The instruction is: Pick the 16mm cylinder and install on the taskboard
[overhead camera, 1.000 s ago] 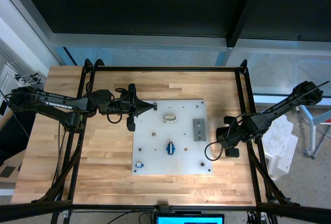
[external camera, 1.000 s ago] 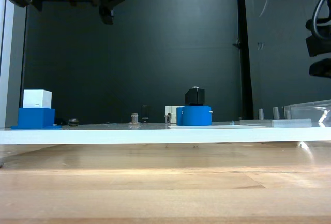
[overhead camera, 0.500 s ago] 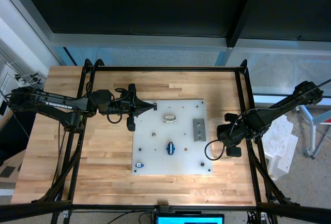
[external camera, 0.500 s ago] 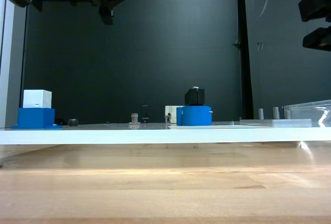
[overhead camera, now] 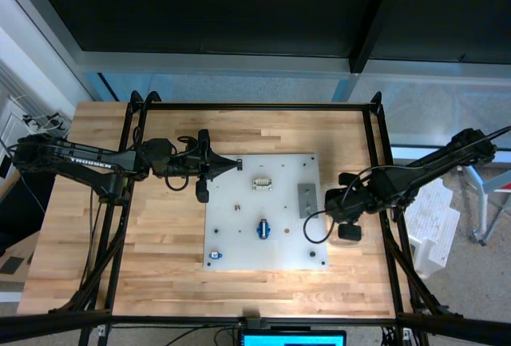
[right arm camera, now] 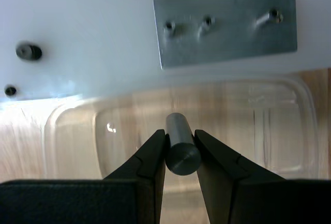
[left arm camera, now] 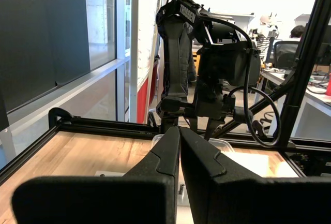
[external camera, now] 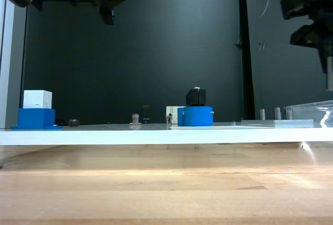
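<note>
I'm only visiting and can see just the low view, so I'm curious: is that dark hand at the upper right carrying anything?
Observer: Yes. The right wrist view shows the right hand shut on the 16mm cylinder, a short grey peg.
Operator: What's beneath it?
Observer: A clear tray, right beside the grey metal block on the taskboard.
Operator: And the other hand?
Observer: The left hand hangs over the board's far left corner, fingers shut, nothing between them.
</note>
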